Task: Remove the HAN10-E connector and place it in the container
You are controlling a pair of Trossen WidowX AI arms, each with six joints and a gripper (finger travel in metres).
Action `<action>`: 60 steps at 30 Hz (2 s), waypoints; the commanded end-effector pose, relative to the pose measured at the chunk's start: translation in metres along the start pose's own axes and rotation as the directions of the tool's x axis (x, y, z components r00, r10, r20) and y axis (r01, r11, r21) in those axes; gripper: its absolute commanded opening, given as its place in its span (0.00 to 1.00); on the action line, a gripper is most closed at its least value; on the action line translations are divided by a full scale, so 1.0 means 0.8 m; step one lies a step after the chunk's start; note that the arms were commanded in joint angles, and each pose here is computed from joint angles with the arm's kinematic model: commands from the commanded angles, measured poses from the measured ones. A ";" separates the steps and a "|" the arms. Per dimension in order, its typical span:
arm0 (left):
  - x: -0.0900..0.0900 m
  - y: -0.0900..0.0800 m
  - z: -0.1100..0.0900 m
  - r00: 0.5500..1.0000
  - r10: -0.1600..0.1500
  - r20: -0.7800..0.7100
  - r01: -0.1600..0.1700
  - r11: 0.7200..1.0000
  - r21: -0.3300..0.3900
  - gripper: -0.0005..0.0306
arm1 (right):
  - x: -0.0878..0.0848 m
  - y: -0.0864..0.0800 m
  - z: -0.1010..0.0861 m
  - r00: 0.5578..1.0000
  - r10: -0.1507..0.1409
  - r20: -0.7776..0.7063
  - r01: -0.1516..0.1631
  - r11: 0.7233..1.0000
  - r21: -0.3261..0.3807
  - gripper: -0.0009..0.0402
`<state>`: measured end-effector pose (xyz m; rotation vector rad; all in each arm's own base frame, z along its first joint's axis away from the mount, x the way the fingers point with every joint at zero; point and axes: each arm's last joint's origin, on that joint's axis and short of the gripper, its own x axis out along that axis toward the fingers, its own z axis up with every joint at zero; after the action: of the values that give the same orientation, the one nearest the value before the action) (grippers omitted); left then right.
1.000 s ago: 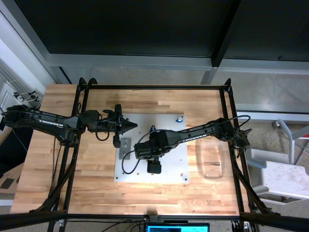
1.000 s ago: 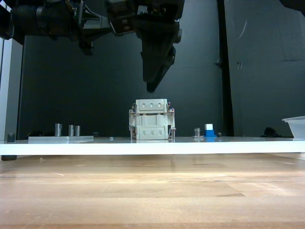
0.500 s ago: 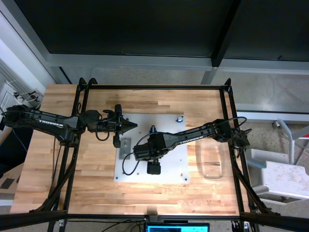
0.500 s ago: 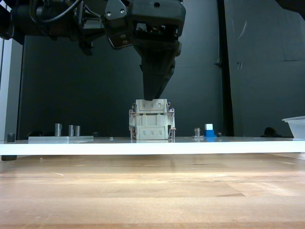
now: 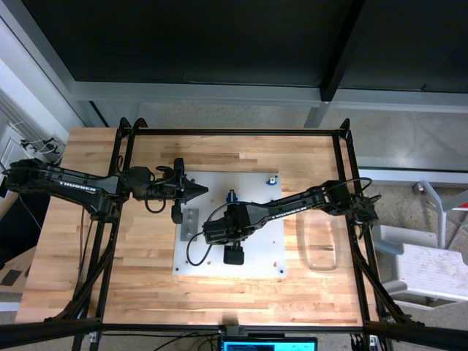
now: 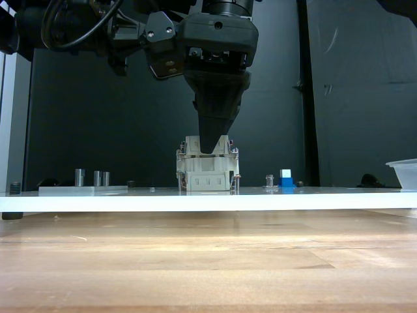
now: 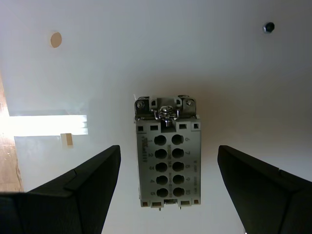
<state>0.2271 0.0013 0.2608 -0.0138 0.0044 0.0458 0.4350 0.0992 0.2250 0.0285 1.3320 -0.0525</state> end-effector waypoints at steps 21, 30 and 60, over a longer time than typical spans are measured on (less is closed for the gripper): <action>0.000 0.000 0.000 1.000 0.000 0.000 0.000 1.000 0.000 0.02 | 0.004 0.000 0.000 1.000 0.003 0.007 -0.003 1.000 -0.026 0.37; 0.000 0.000 0.000 1.000 0.000 0.000 0.000 1.000 0.000 0.02 | 0.000 -0.001 0.000 1.000 0.004 0.010 -0.003 1.000 -0.027 0.17; 0.000 0.000 0.000 1.000 0.000 0.000 0.000 1.000 0.000 0.02 | -0.053 -0.002 -0.008 0.996 0.022 0.084 -0.018 0.999 -0.048 0.14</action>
<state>0.2270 0.0013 0.2606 -0.0142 0.0056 0.0458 0.4188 0.0982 0.2640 -0.0011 1.2487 -0.0067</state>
